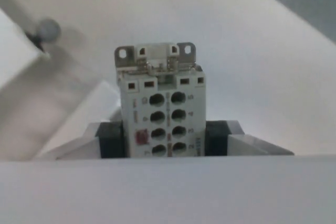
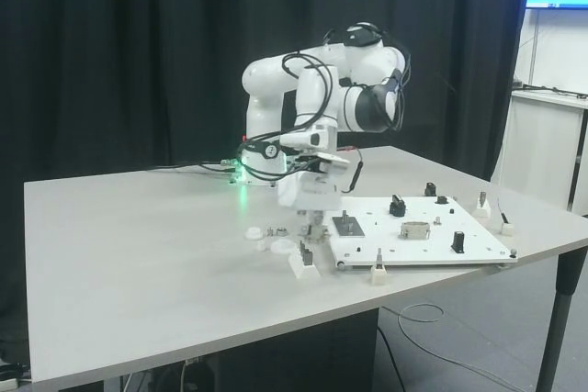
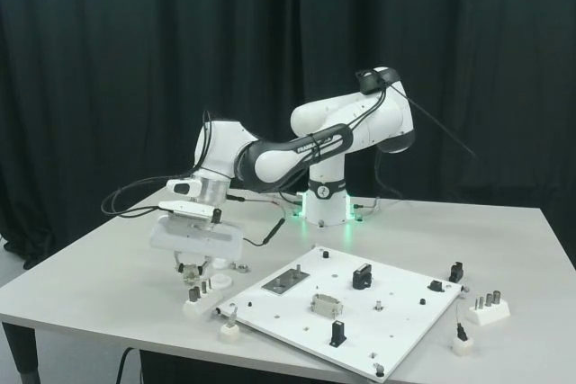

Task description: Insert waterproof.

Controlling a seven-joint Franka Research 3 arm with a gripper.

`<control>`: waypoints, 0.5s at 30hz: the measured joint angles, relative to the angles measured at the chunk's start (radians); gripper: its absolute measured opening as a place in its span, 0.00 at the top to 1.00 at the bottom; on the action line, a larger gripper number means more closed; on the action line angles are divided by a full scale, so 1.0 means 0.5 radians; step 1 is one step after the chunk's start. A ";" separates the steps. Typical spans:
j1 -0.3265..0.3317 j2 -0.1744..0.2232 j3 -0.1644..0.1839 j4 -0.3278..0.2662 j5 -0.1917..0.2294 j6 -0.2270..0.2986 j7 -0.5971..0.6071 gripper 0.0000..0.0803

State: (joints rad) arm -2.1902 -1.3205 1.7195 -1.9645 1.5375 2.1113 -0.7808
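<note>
A white waterproof connector with eight round holes and a metal bracket on its end sits between my black finger pads. My gripper is shut on it. In the first room view the gripper hangs low by the near left edge of the white board, and the connector is too small to make out there. The second room view shows the gripper just above a small white holder with upright pins. A metal-framed socket lies near the board's middle.
Small black and grey fixtures stand on the white board, and a grey plate lies on it. Small white part holders sit at the board's edges. A screw head shows on the white surface under the connector. The arm's base glows green behind.
</note>
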 joint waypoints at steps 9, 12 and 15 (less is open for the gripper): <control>0.030 0.011 -0.040 0.060 -0.041 -0.088 -0.029 0.60; 0.040 0.022 -0.049 0.082 -0.068 -0.125 -0.046 0.60; 0.052 0.030 -0.061 0.103 -0.087 -0.164 -0.081 0.60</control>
State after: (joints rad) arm -2.1644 -1.3053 1.6889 -1.9131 1.4938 2.0294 -0.8211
